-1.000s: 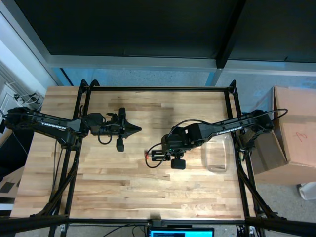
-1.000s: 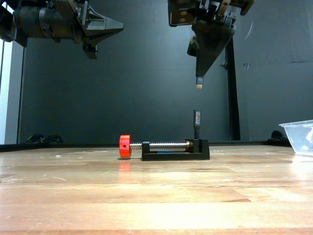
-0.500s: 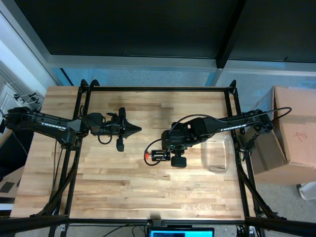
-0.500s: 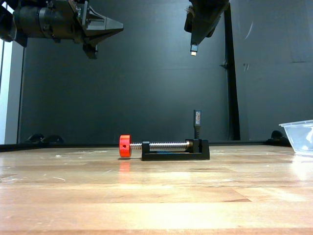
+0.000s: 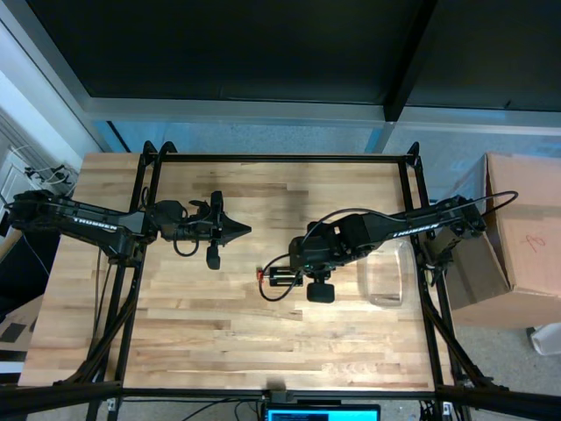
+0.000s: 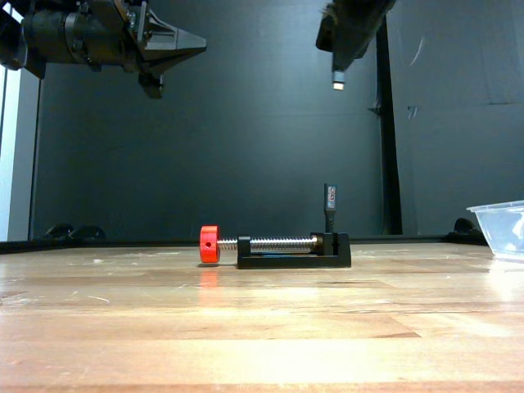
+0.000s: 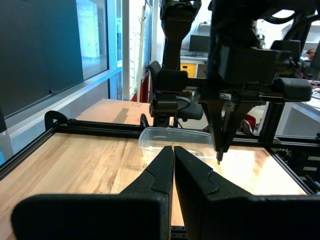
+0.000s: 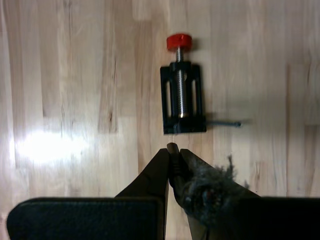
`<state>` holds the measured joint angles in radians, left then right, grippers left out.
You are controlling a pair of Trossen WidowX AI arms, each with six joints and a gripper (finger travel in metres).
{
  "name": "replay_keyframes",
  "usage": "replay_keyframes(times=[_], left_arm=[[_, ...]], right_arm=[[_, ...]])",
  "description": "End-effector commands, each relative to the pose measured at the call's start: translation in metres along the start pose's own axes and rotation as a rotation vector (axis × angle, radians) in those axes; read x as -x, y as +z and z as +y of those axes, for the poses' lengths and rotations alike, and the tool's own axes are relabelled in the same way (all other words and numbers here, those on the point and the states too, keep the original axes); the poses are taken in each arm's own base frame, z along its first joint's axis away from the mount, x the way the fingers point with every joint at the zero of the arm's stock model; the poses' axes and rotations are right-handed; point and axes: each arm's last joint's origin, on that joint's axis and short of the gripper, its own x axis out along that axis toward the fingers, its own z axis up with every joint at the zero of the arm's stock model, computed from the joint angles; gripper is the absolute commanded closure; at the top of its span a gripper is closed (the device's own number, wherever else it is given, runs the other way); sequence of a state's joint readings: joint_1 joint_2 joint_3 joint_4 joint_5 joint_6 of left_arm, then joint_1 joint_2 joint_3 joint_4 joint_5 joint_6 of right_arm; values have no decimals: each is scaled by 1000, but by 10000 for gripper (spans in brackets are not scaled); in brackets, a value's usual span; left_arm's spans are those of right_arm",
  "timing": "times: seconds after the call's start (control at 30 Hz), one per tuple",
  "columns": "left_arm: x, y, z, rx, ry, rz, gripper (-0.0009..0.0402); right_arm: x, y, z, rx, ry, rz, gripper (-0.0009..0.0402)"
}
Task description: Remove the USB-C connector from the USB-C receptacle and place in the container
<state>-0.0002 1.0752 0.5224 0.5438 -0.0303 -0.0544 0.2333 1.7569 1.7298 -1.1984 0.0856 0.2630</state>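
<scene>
since a second ago the right gripper (image 6: pixel 337 64) has risen well above the vise (image 6: pixel 293 250), and in the last half second it has drifted slightly to the right; we see the left gripper (image 6: pixel 199 38) unmoved. the right gripper points straight down, its fingers clenched on the usb-c connector (image 6: pixel 337 81), whose pale tip hangs below the fingertips. the connector is held in the air, fully clear of the usb-c receptacle (image 6: pixel 330 199), which stands upright in the black vise with a red knob (image 6: pixel 210 244) on the wooden table (image 6: pixel 262 327). the clear plastic container (image 6: pixel 501 223) sits on the table, well apart to the right. the left gripper hovers high over the table's left half, pointing inward, fingers pressed together on nothing.
</scene>
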Motion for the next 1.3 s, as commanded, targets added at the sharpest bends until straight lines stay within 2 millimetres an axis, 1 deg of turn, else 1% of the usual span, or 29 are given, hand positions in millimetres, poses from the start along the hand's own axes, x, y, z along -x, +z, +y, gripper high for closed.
replay_keyframes(times=[0.03,0.13,0.3,0.5,0.63,0.77,0.87,1.3], left_arm=[[0,0,0,0,0,-1,393],[0,0,0,0,0,-1,393],[0,0,0,0,0,-1,393],[0,0,0,0,0,-1,393],[0,0,0,0,0,-1,393],[0,0,0,0,0,-1,393],[0,0,0,0,0,-1,393],[0,0,0,0,0,-1,393]], right_arm=[[0,-5,0,-10,-9,34,393],[2,-12,-2,-9,-12,45,393],[3,-31,-7,-13,-17,61,393],[2,-62,-16,-33,-24,84,393],[6,-85,-22,-51,-28,94,393],[8,-101,-27,-64,-26,85,393],[7,-104,-28,-65,-28,90,393],[5,-104,-27,-58,-27,90,393]])
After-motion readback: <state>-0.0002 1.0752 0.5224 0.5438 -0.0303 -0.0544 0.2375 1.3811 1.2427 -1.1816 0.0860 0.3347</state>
